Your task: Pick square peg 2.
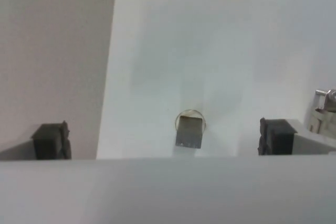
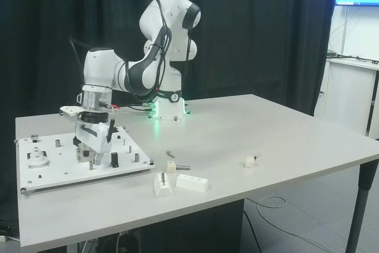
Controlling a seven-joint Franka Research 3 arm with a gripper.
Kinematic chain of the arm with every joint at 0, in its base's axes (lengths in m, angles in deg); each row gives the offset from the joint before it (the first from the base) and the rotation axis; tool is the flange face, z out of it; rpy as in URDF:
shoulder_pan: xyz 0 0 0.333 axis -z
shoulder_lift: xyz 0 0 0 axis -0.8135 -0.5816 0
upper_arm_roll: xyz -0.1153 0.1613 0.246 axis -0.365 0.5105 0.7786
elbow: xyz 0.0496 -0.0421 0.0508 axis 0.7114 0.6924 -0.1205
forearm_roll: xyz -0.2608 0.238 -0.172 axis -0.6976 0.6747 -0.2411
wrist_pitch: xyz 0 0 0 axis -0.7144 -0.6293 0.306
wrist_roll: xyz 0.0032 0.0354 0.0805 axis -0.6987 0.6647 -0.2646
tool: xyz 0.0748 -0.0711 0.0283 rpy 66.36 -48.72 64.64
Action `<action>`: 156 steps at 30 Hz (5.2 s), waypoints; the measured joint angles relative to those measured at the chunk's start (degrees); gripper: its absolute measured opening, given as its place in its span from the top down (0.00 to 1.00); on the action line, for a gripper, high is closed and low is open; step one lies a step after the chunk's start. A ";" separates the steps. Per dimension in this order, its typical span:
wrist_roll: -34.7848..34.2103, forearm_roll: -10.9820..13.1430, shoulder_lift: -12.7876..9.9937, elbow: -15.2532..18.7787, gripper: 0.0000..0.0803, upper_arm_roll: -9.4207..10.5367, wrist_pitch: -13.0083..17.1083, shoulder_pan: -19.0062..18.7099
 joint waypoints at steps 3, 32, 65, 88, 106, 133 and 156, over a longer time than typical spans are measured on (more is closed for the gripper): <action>0.22 0.00 0.05 0.00 0.00 0.00 0.00 0.00; 5.11 -0.02 1.85 0.18 0.00 0.00 -0.04 -0.32; 16.80 -2.18 5.68 0.50 0.00 -0.09 -2.91 -4.49; 22.09 -2.17 6.03 0.38 0.00 0.56 -3.18 -9.33; 26.70 -2.21 4.91 0.14 0.00 3.72 -2.24 -9.47; 36.33 -4.93 0.59 -4.43 0.00 3.89 -2.31 -13.06; 36.74 -6.24 -2.17 -7.43 0.00 4.15 -5.41 -12.93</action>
